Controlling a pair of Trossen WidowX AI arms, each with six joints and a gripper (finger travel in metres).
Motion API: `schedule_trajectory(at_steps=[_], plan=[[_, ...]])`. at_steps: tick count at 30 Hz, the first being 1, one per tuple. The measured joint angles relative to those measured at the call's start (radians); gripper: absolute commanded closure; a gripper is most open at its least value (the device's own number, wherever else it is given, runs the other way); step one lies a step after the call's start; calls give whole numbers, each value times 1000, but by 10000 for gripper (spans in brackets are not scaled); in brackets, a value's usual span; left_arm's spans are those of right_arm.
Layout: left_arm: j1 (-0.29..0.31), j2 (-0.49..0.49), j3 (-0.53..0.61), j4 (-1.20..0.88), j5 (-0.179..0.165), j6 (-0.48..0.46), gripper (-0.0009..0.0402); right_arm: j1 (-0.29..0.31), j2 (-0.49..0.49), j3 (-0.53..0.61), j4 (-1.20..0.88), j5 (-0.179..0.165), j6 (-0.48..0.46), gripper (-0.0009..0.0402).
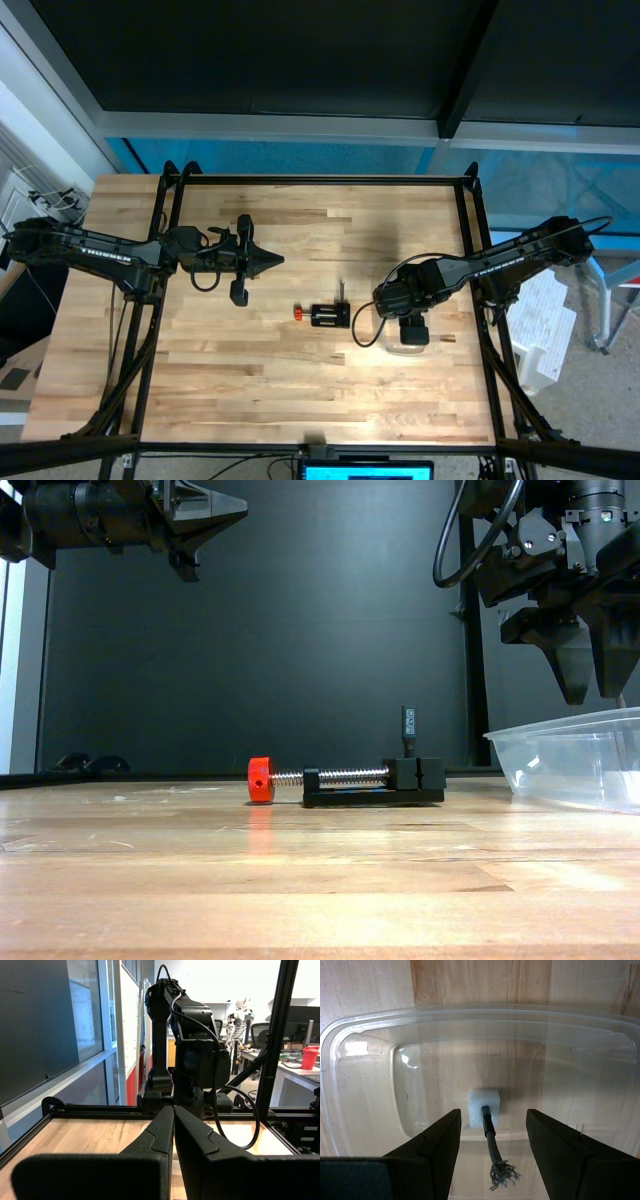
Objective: Pick the usb-c connector and install on the hub
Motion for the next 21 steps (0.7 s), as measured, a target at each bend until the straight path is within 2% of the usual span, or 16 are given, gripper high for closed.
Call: schedule_trajectory(at_steps=[21], plan=[[0, 0, 0, 0, 0, 0, 393, 6, 24, -77, 95, 0, 3, 212]])
